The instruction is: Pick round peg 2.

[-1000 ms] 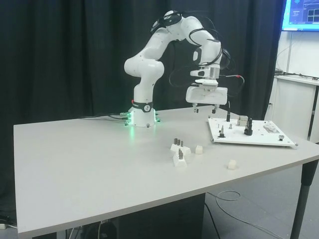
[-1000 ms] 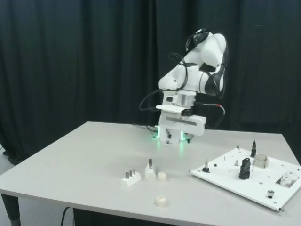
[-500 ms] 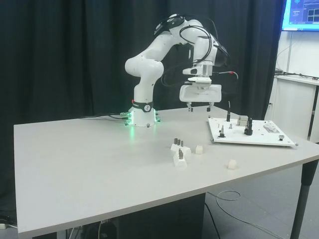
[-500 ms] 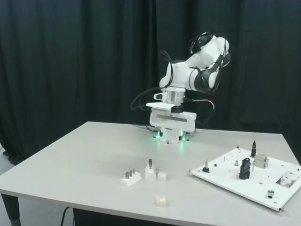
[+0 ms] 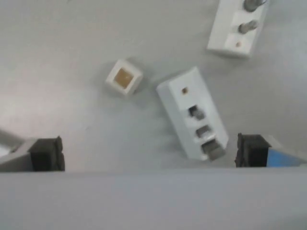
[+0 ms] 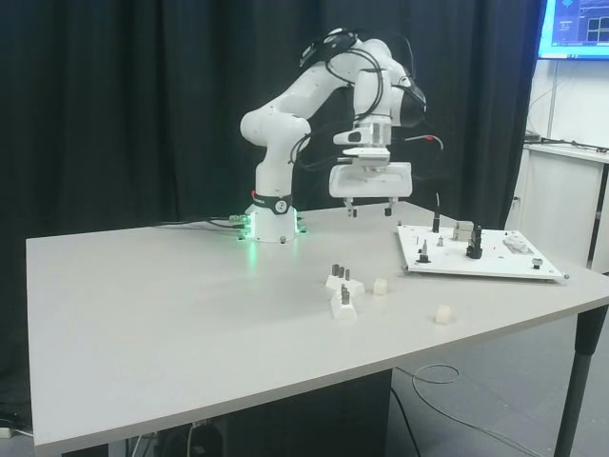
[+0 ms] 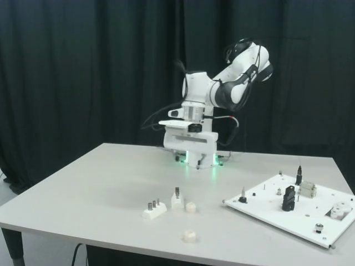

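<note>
The gripper (image 6: 369, 208) hangs high above the grey table (image 6: 171, 305), in open air between the arm's green-lit base (image 6: 270, 227) and the white assembly board (image 7: 294, 213), touching nothing. Below it the table surface is bare out to its front edge, apart from a small cluster near the middle: two white peg holders and two small white blocks.

In the wrist view the nearer peg holder (image 5: 195, 114) lies tilted between the fingertips' line, carrying what look like three short grey pegs; which of them is round peg 2 cannot be told. The second peg holder (image 5: 237, 28) is cut off by the frame edge, and a small white block (image 5: 123, 77) sits apart from both. The other white block (image 6: 442, 313) lies nearer the table's front edge.

The black fingertips (image 5: 47, 154) stand wide apart, holding nothing.
</note>
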`<state>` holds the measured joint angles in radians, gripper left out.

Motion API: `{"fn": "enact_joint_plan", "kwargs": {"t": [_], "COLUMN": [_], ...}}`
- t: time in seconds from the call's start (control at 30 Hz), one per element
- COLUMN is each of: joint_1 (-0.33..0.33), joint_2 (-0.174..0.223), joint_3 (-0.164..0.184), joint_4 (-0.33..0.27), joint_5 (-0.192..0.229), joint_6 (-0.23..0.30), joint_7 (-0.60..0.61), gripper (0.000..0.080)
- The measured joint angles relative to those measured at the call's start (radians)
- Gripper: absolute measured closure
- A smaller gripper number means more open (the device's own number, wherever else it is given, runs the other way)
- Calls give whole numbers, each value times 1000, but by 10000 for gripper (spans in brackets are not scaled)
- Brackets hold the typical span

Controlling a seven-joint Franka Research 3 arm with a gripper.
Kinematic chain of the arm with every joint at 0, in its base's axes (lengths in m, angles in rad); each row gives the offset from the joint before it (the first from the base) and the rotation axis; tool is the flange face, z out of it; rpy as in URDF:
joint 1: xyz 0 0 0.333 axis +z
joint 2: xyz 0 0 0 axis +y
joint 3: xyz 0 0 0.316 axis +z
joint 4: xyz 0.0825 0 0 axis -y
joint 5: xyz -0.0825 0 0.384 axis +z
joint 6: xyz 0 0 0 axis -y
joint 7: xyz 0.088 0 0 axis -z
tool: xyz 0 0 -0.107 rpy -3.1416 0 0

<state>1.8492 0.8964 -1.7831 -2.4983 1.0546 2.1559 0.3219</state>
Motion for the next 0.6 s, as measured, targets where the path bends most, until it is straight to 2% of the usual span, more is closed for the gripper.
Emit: {"fn": "enact_joint_plan", "kwargs": {"t": [0.3, 0.6], "joint_1": [-116, -212], "joint_2": [2, 20], "joint_3": [60, 130], "joint_4": [9, 27], "joint_5": [111, 202], "joint_6": [22, 42], "joint_7": [-77, -105], "gripper": [3, 3]}}
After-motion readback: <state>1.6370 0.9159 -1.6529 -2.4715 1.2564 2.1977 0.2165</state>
